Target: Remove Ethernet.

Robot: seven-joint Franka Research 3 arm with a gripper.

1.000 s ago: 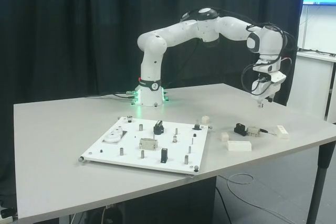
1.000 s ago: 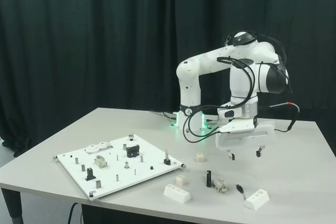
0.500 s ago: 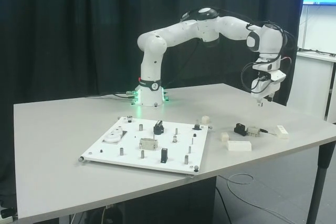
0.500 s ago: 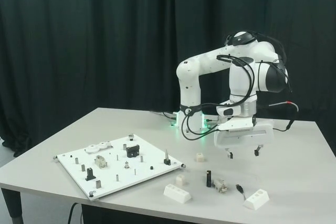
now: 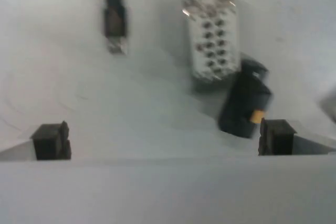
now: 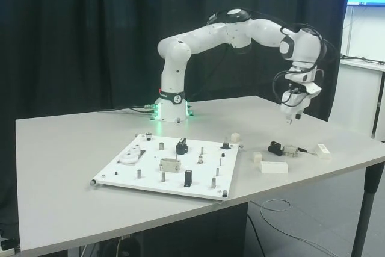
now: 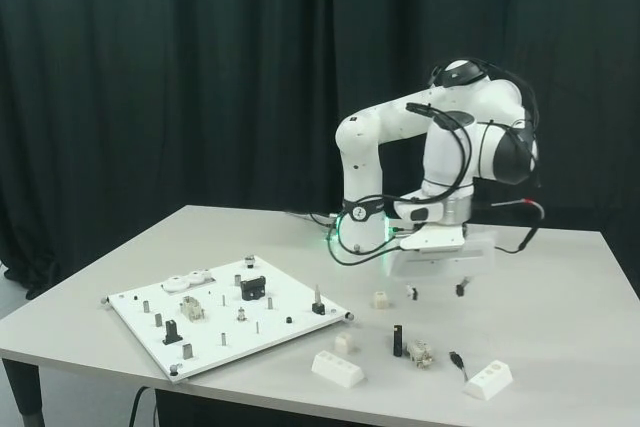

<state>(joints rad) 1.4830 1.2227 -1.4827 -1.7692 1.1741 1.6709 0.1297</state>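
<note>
The gripper (image 7: 437, 291) hung in open air above the grey table (image 6: 72, 142), its black fingertips (image 5: 51, 141) spread wide apart and holding nothing. Below it in the wrist view lay a black plug (image 5: 114, 22), a grey multi-pin connector (image 5: 211, 39) and a black block (image 5: 243, 98) touching that connector. The white board (image 6: 170, 170) sat at nine o'clock from them, well apart, near the table's front edge.

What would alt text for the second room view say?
A white robot arm holds its open gripper above small loose parts on a grey table. A white board studded with small fittings lies nearer the table's other end.
</note>
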